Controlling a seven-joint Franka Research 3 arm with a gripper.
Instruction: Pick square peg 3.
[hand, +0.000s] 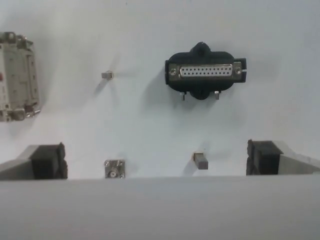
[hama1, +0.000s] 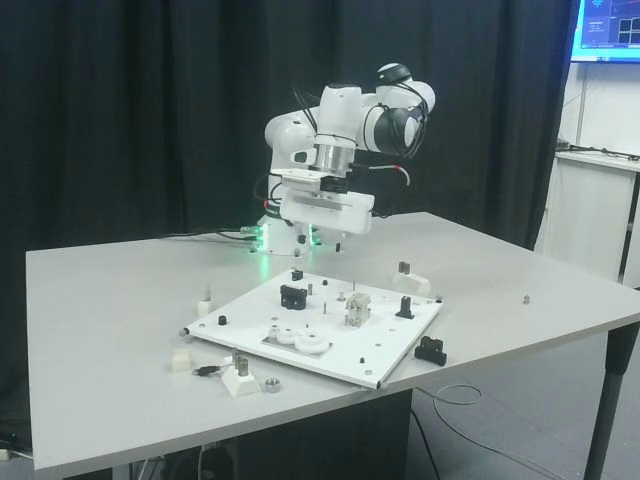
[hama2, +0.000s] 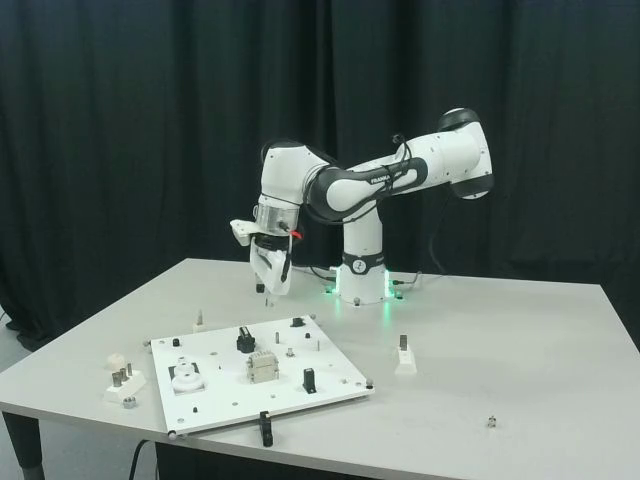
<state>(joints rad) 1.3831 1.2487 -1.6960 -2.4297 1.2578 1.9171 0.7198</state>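
Even overhead light on the white board (hama1: 330, 335), soft shadows beside parts, black backdrop dim.

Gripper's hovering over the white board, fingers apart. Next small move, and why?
Probably descend straight toward the small grey square peg standing on the white board. The gripper is open and hangs well above the board in both room views, gripping nothing. In the wrist view the peg sits between the black finger pads, nearer one pad, so a slight sideways centring during descent seems wise.
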